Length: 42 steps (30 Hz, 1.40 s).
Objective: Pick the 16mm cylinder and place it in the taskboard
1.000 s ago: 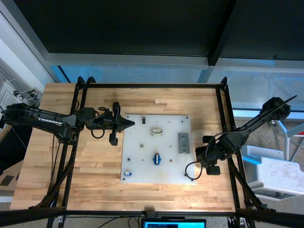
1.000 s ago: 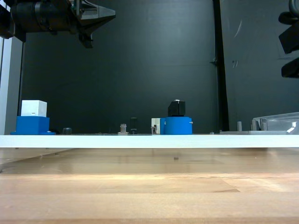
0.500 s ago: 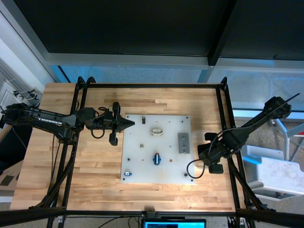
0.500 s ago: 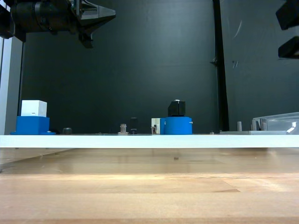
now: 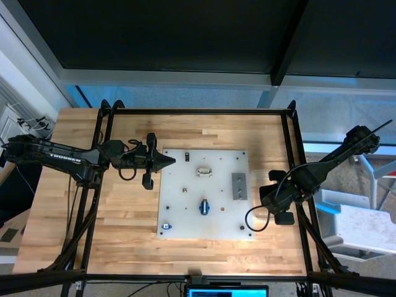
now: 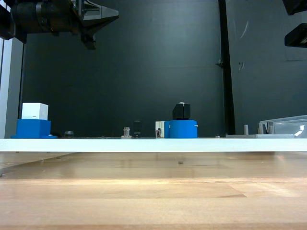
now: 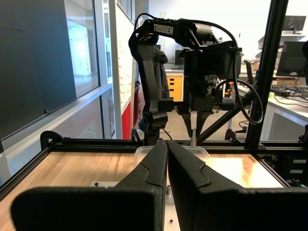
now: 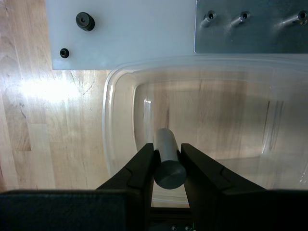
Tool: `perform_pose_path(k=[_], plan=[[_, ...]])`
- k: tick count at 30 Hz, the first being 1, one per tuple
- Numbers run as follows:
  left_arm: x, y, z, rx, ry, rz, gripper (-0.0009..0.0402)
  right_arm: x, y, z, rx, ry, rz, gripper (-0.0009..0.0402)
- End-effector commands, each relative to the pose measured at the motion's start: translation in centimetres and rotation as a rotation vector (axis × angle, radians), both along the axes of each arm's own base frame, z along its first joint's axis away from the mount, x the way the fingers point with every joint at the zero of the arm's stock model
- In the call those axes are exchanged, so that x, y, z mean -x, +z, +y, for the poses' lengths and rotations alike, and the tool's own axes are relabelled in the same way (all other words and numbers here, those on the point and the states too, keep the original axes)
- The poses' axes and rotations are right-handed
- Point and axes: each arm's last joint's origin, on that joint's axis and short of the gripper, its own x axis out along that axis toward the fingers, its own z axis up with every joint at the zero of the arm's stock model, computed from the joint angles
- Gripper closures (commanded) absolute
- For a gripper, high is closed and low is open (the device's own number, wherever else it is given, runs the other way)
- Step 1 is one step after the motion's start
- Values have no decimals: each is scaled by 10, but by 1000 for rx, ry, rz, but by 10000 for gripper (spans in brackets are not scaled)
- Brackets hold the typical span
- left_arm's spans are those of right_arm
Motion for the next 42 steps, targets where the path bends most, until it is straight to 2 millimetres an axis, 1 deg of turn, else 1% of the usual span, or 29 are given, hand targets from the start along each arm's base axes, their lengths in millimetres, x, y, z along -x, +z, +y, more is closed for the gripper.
perform_pose_path(k=[1,12,16,30,42], plan=[[0,0,0,0,0,0,393,0,-1,0,19,-5,-11,368],[0,0,0,0,0,0,393,-1,-1,-1,20,-7,-12,368],[0,0,0,0,0,0,393,-4,-1,-2,15,-22,-19,368],[0,0,0,0,0,0,393,-34,-9,-1,26,-44,-20,368],[0,0,0,0,0,0,393,-64,-10,4,37,-64,-7,368]])
